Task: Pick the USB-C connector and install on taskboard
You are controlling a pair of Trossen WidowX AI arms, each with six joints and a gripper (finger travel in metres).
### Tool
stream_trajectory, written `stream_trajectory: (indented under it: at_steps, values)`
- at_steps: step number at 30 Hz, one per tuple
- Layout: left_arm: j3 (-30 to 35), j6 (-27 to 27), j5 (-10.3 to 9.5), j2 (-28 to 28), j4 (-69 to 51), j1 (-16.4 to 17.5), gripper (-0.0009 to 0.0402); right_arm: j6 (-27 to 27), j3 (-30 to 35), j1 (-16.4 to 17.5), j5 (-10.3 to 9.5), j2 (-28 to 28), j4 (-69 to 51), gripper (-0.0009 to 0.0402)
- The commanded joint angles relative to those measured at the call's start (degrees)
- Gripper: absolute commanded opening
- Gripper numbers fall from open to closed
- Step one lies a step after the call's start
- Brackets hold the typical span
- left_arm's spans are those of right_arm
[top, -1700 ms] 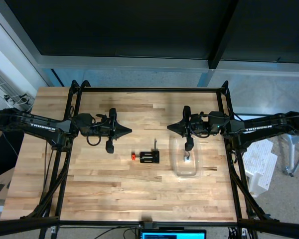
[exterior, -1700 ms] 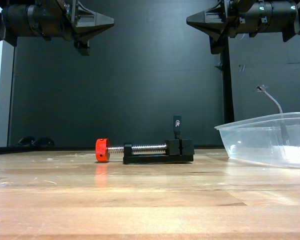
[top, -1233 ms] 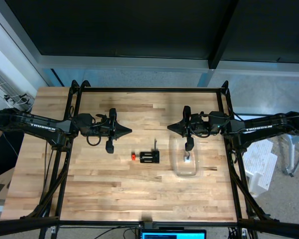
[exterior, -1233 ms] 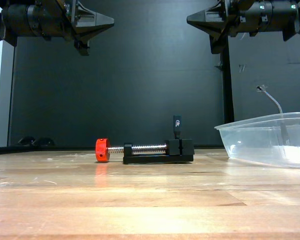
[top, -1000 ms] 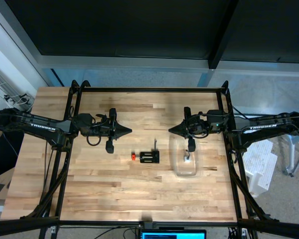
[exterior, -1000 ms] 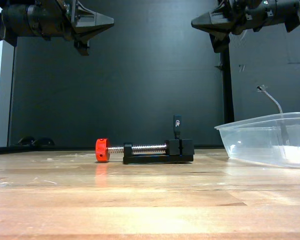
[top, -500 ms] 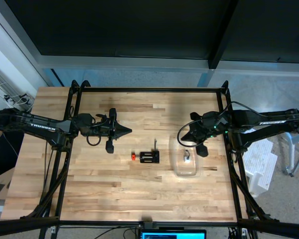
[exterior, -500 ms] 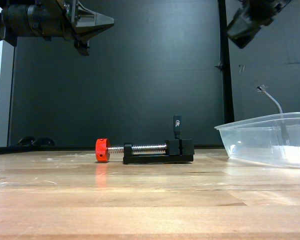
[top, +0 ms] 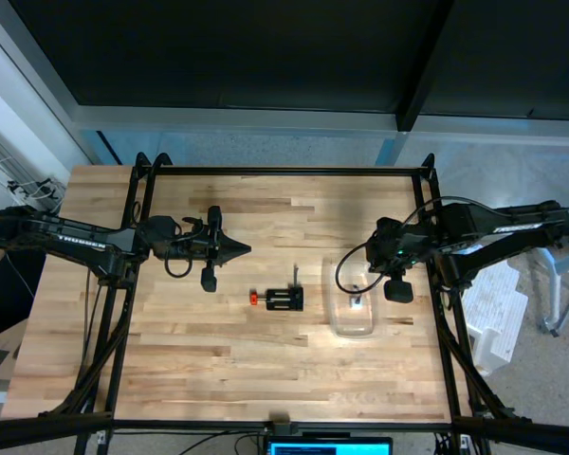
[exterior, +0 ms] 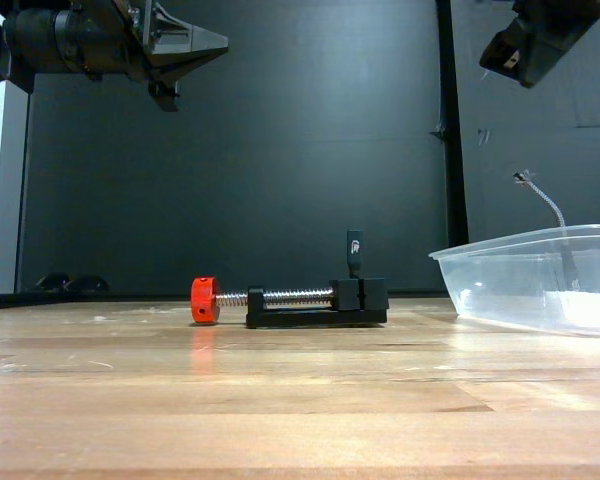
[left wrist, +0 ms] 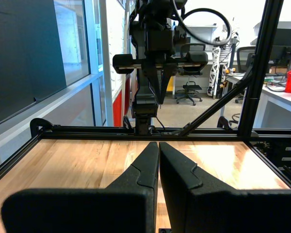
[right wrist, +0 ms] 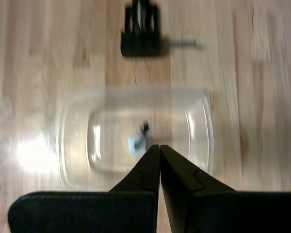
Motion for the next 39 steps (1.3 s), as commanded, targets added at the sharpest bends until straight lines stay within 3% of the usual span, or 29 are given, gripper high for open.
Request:
stream_trajectory:
  at_steps: [1, 5, 10, 18, 25, 30, 39]
  values:
    - [0.0, 0.0, 0.02, 0.0, 0.0, 0.0, 0.0, 1.3, 1.5, 0.3, -0.13, 2.3, -2.4, 0.0]
    - [0.0, 0.0, 0.02, 0.0, 0.0, 0.0, 0.0, 3.1, 1.6, 0.9, -0.2, 4.1, -3.0, 0.0015]
    - [0.0, 0.0, 0.02, 0.0, 0.0, 0.0, 0.0, 4.7, 1.6, 2.8, 0.02, 7.6, -4.0, 0.0076]
    - [0.0, 0.0, 0.02, 0.0, 0.0, 0.0, 0.0, 7.5, 0.4, 5.1, 3.93, 12.4, -3.3, 0.0177]
    - [0.0, 0.0, 0.02, 0.0, 0.0, 0.0, 0.0, 9.2, -2.8, 5.4, 4.33, 12.7, -0.6, 0.0231]
    - [0.0, 0.0, 0.02, 0.0, 0.0, 0.0, 0.0, 9.4, -5.5, 5.4, 4.44, 12.7, 2.5, 0.0252]
    - [0.0, 0.0, 0.02, 0.0, 0.0, 0.0, 0.0, 9.3, -10.6, 5.6, 4.35, 13.1, 7.7, 0.0251]
